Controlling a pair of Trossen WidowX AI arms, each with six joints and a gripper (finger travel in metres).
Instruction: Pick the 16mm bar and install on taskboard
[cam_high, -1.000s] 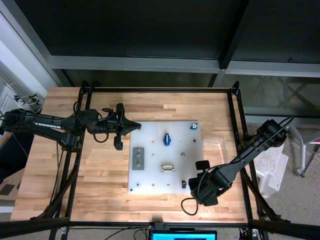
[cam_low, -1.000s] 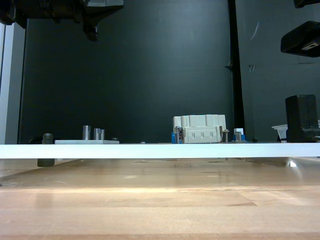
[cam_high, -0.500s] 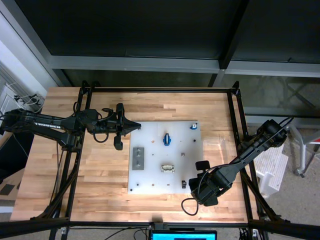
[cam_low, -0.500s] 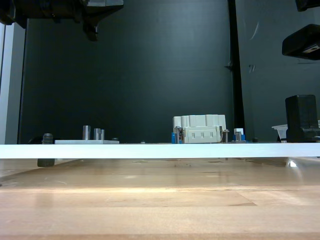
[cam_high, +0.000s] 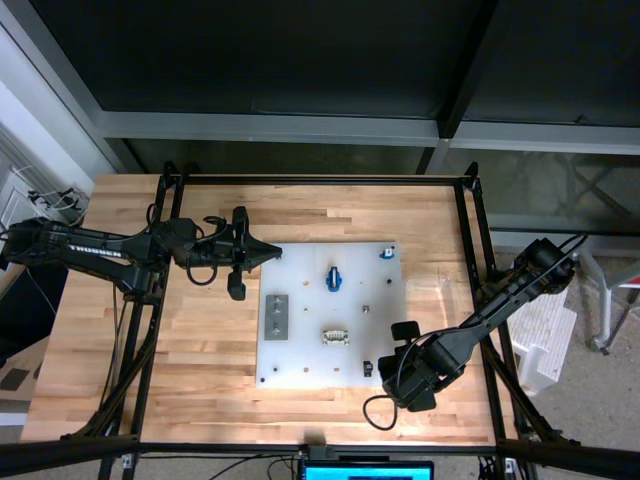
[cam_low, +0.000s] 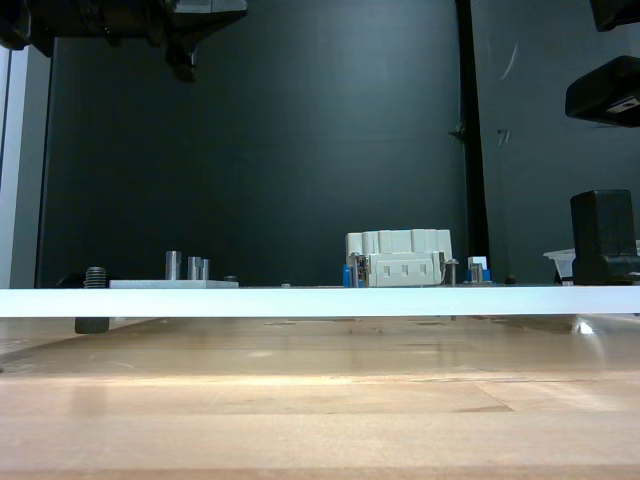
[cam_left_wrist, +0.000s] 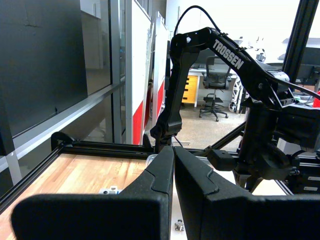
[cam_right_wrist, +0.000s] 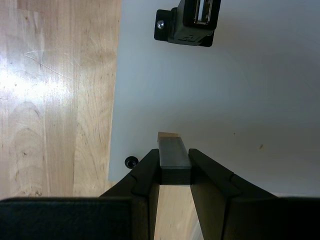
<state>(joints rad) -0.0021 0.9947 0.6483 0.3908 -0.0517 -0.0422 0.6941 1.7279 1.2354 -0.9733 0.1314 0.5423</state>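
In the right wrist view my right gripper (cam_right_wrist: 174, 167) is shut on the 16mm bar (cam_right_wrist: 174, 159), a short dark grey block held between the fingers. It hangs above the near right corner of the white taskboard (cam_right_wrist: 240, 110), clear of any seat. From above, the right gripper (cam_high: 396, 382) covers the bar at that corner. My left gripper (cam_high: 268, 255) hovers at the board's far left corner. Its fingers (cam_left_wrist: 160, 172) are shut together with nothing between them.
On the board (cam_high: 300, 370) stand a grey plate with pegs (cam_high: 275, 318), a blue part (cam_high: 334, 279), a beige connector (cam_high: 336, 338) and a black fixture (cam_high: 368, 368). The same fixture (cam_right_wrist: 190, 22) lies ahead of the bar. A black frame rings the wooden table.
The right arm has shifted very slightly, showing a little lower in the low view, with the bar still held. The left arm has not moved.
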